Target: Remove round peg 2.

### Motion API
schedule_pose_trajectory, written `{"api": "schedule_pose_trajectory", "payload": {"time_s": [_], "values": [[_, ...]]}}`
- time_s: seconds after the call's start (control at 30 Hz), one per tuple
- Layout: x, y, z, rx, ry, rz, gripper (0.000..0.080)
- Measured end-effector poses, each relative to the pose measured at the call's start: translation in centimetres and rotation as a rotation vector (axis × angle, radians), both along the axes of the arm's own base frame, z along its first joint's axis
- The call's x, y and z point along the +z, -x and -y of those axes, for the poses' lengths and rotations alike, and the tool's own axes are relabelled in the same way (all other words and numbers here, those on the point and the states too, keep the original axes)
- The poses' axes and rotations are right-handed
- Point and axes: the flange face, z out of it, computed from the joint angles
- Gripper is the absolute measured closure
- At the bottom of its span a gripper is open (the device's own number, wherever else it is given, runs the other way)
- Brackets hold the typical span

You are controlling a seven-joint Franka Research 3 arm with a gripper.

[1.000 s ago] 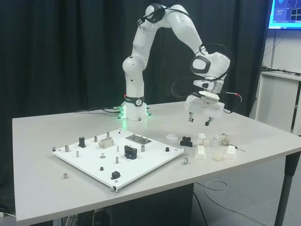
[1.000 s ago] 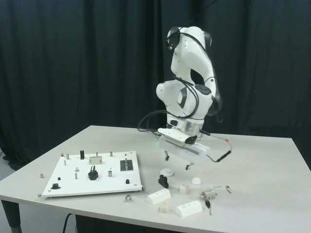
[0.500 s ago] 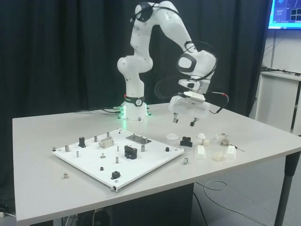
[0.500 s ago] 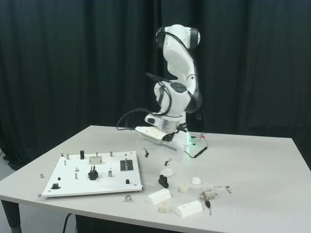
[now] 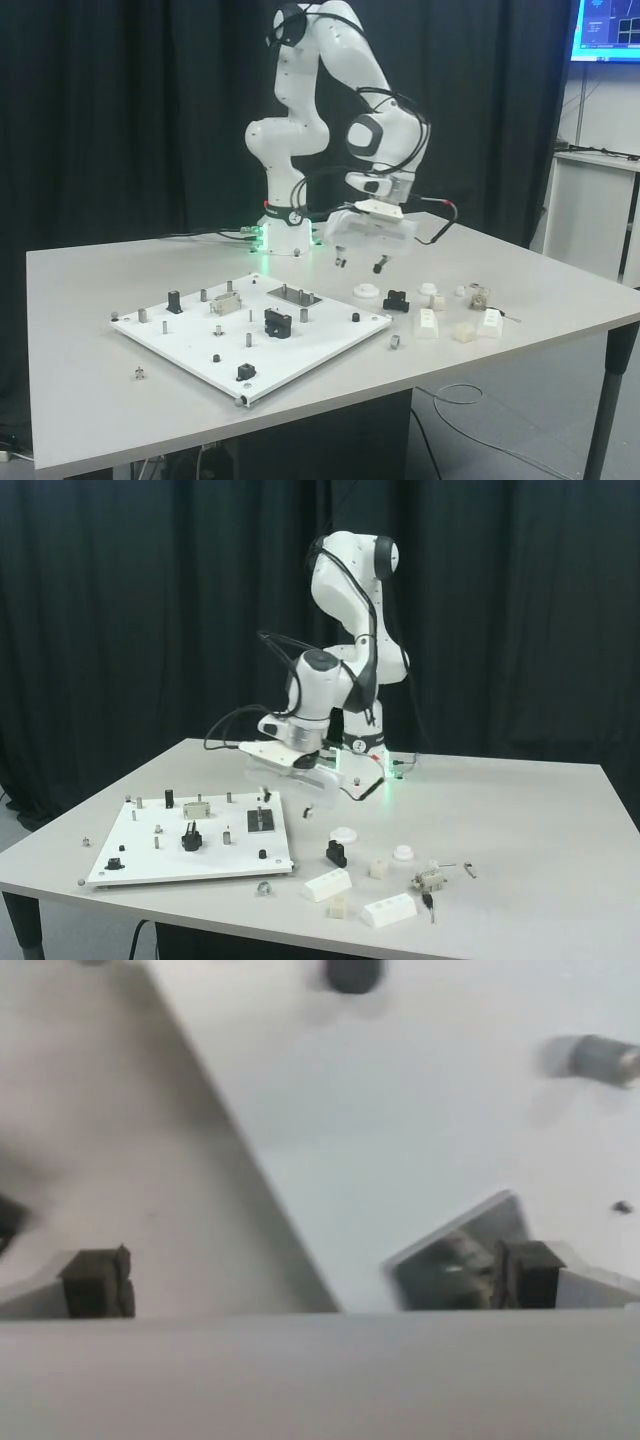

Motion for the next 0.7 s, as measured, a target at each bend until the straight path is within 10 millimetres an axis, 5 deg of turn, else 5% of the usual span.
{"api": "schedule_pose_trajectory", "payload": {"time_s": [0.7], "values": [[1.0,1.2,12.7,0.052,0.028,0.019,0.0003]]}}
